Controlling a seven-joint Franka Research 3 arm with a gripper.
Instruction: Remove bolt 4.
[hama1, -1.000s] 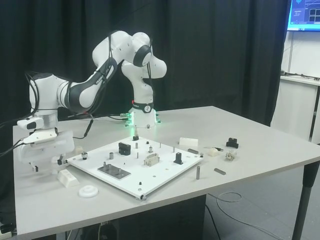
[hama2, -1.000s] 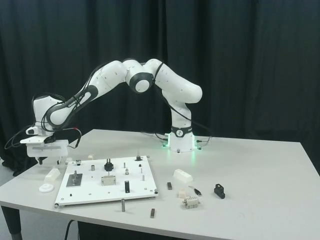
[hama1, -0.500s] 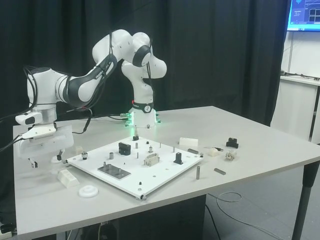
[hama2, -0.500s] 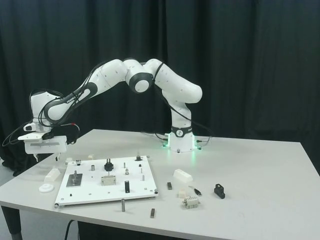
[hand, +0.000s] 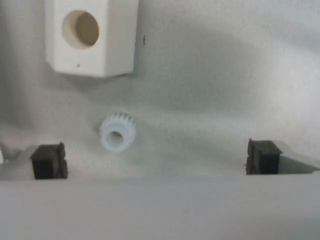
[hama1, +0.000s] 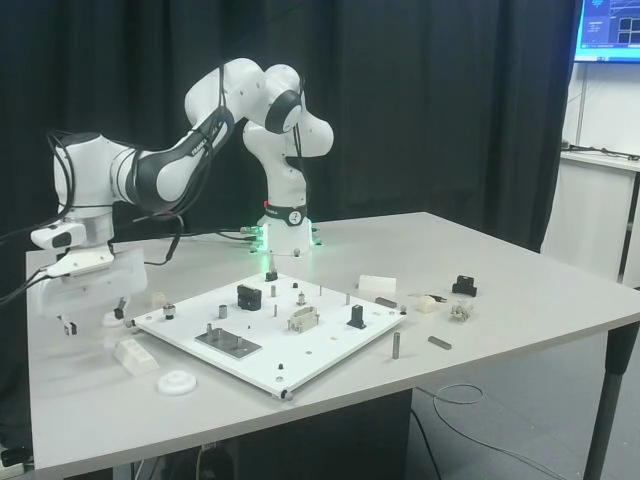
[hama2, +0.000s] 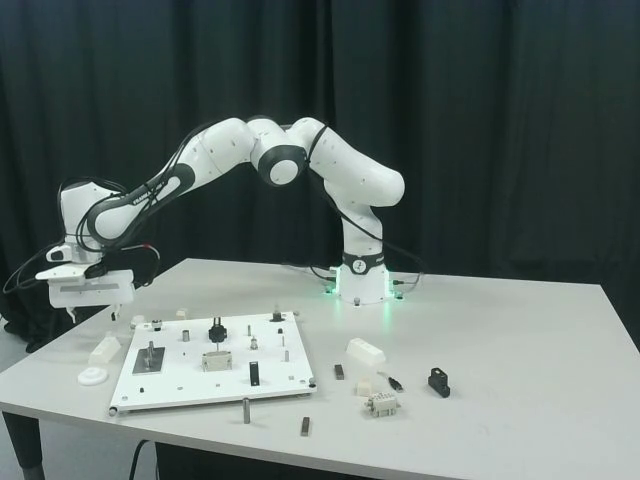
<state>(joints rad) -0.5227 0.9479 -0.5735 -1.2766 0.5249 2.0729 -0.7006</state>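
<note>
your hand (hama1: 92, 313) hangs over the table's (hama1: 520, 290) far left edge, off the white board (hama1: 330, 350) altogether; its fingers (hand: 49, 161) stand wide apart and hold nothing; through the wrist camera you see only a small white gear (hand: 118, 132) and a white block with a round hole (hand: 91, 35) lying on the table beneath it, the gear between the fingers but well below them; the bolts stand on the board, and i cannot tell which of them is bolt 4, so check its place yourself before committing; i judge you are at the approach step, with no grasp begun; the next move calls for bringing the hand across over the board, centring the fingers above the right bolt, then lowering straight down so neighbouring parts are not knocked.
</note>
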